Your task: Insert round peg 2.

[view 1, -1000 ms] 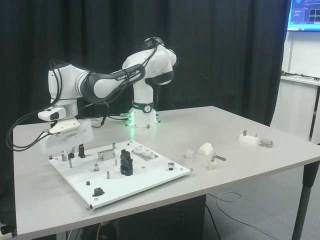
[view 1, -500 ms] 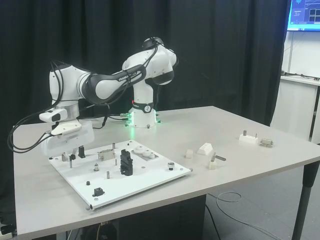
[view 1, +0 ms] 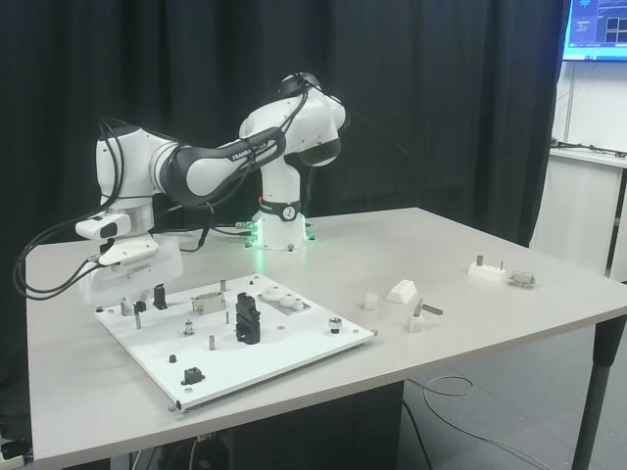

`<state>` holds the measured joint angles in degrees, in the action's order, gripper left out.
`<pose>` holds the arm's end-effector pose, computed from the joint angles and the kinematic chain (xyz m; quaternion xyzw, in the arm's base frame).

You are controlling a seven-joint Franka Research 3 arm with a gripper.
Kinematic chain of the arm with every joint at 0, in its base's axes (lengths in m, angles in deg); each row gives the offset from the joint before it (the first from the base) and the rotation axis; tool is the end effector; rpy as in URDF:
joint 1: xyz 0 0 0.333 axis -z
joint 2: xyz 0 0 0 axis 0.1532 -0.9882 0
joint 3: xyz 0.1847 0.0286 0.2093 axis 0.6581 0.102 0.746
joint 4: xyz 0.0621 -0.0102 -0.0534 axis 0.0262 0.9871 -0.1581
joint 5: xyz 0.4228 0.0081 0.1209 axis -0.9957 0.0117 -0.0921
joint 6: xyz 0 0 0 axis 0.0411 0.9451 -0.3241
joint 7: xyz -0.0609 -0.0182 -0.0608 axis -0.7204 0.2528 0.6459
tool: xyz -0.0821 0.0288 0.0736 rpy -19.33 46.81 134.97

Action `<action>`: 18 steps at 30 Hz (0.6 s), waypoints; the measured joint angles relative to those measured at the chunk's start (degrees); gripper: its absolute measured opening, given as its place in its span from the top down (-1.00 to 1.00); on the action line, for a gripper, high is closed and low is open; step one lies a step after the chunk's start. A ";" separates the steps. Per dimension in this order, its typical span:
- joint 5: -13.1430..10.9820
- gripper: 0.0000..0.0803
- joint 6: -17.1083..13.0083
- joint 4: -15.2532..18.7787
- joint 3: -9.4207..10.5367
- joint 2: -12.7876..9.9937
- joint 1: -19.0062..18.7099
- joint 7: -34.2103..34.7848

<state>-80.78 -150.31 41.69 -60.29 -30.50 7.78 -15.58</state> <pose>0.4457 -0.5617 0.2043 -0.9821 0.1877 0.0029 0.0179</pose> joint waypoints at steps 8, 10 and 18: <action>0.05 0.83 0.12 -0.05 0.03 0.01 0.01 0.00; 0.05 0.83 0.25 -0.12 0.05 0.04 0.01 0.00; 0.05 0.24 1.25 -0.67 0.06 0.80 -0.06 0.01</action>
<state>-80.73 -149.06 41.02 -60.23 -29.70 7.72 -15.57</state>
